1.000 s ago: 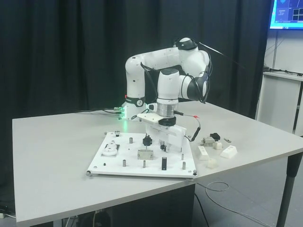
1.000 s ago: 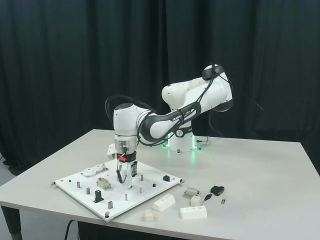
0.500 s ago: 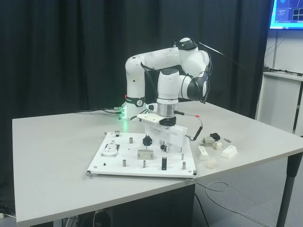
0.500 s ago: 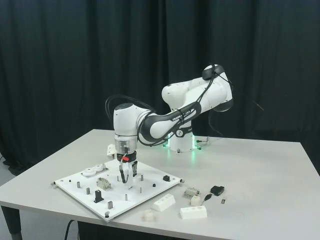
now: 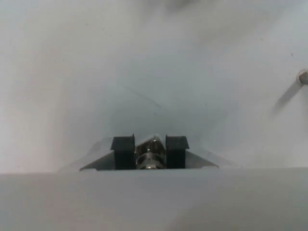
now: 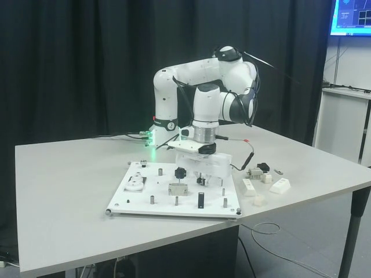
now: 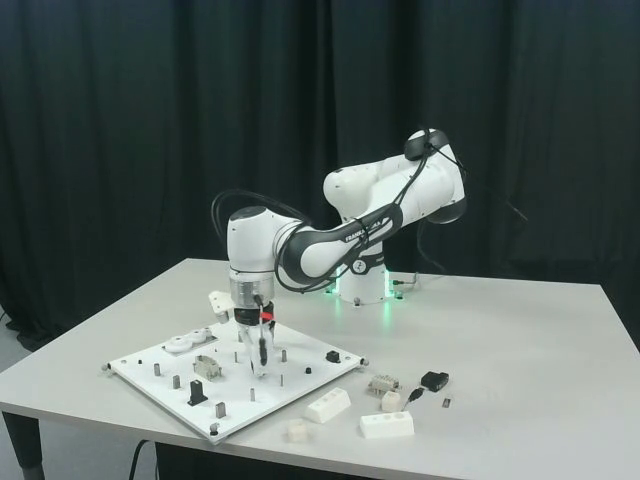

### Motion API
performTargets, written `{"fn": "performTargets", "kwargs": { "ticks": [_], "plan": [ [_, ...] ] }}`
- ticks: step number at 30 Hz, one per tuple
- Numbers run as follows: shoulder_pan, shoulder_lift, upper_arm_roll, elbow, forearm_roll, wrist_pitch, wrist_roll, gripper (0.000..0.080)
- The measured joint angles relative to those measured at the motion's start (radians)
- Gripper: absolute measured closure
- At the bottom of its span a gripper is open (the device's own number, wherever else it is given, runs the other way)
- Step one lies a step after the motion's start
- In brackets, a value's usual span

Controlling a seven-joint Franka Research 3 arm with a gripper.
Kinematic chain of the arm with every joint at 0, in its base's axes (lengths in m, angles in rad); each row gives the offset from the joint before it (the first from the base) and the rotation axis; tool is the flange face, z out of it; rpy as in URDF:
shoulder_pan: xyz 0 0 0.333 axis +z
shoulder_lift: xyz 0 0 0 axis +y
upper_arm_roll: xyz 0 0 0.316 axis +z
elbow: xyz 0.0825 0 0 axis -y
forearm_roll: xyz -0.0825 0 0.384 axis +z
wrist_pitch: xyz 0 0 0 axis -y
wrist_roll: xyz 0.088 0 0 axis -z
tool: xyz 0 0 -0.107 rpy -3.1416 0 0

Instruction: Remove BNC.

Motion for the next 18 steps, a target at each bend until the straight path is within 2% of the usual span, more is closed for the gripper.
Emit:
{"fn": "performTargets", "kwargs": {
  "ticks": [18],
  "plan": [
    [0.001,0.000,0.000,0.003,0.000,0.000,-0.320,0.0669]
  ]
}}
